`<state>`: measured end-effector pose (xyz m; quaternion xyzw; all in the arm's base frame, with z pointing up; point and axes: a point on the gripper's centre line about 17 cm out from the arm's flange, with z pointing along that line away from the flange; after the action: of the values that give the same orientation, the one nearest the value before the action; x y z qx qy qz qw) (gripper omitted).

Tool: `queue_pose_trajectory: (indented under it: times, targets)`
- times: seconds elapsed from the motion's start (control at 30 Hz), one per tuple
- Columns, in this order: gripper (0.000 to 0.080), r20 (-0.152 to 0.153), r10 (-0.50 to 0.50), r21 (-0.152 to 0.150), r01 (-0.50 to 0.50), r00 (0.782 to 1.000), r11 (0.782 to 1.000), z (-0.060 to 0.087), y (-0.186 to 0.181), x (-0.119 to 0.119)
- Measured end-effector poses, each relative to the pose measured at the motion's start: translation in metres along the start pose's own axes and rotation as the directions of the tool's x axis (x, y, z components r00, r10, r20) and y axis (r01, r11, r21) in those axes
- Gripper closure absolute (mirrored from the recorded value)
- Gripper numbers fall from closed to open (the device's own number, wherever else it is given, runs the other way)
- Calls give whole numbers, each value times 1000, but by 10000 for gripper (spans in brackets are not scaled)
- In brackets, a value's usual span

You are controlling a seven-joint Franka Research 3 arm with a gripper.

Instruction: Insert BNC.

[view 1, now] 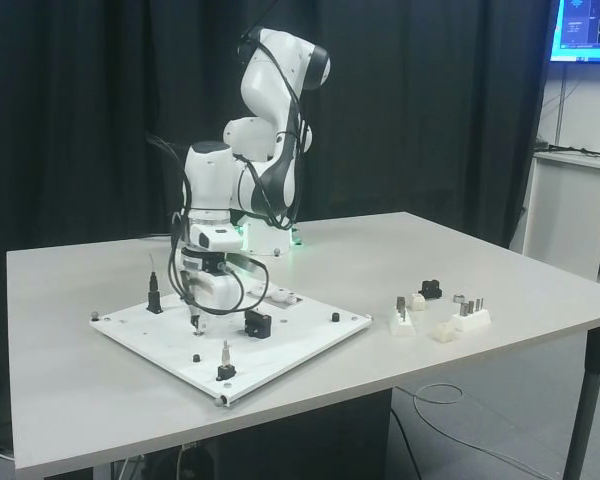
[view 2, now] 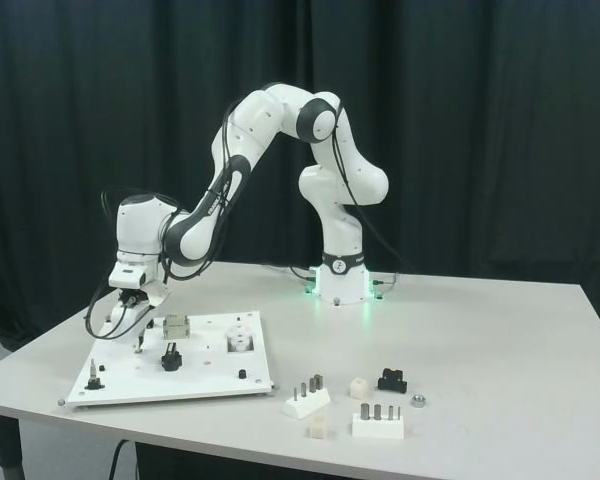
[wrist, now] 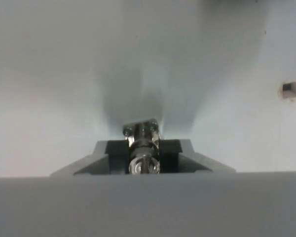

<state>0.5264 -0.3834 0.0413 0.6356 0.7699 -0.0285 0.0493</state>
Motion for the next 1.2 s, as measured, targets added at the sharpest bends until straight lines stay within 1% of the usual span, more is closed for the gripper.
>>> queue_pose_trajectory:
  times: [0.1, 0.27, 0.5, 0.67, 0.8, 0.97, 1.13, 1.2]
  targets:
    - [682, 2, -28, -2, 28, 1000, 1000, 0, 0, 0]
    - [682, 11, -15, -15, 16, 1000, 1000, 0, 0, 0]
    - [682, 8, 80, -47, -79, 997, 996, 0, 0, 0]
    - [682, 6, 152, -57, -152, 988, 987, 0, 1, 0]
    - [682, 3, 209, -58, -209, 978, 976, 0, 1, 0]
    - [682, -2, 291, -58, -291, 957, 955, 0, 1, 0]
    - [682, -3, 329, -58, -329, 944, 943, -1, 1, 0]
    - [682, -4, 365, -58, -364, 931, 930, -2, 1, 0]
